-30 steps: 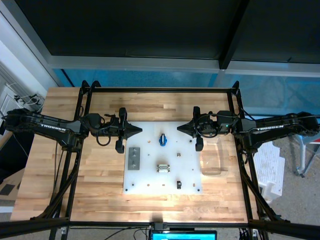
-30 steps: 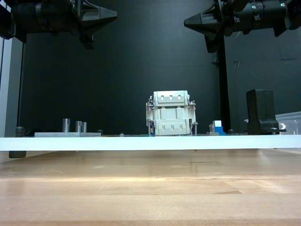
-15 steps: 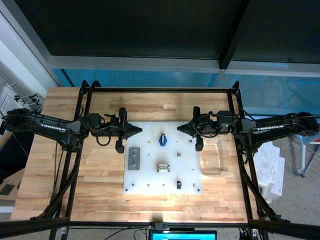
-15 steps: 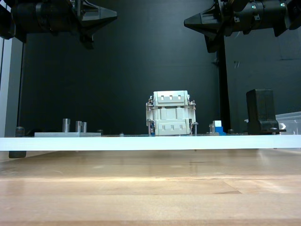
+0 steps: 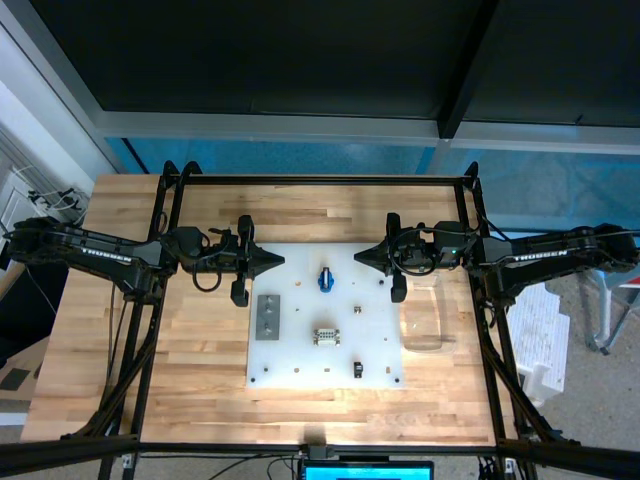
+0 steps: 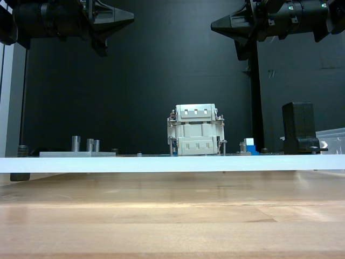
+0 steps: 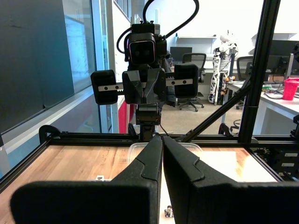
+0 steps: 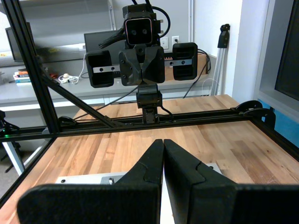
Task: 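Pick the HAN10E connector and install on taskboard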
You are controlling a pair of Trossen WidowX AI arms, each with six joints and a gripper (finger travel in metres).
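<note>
Black arms (image 5: 135, 262) carry looped cables (image 5: 207, 280) and white lettering (image 5: 100, 253), probably TROSSEN; left gripper (image 5: 280, 261) and right gripper (image 5: 358, 253), over the taskboard's (image 5: 300, 362) far corners, taper to closed points.

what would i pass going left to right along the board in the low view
grey metal block, HAN10E connector, small blue part, black upright block, clear tray. Above the taskboard, the left gripper hangs shut at the left, the right gripper shut at the right.

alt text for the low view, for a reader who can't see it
A small pale grey-beige HAN10E connector sits mid-way along a large white flat taskboard, seen edge-on. The left gripper and right gripper hang high above, at either side, tips pointing inward, touching nothing.
</note>
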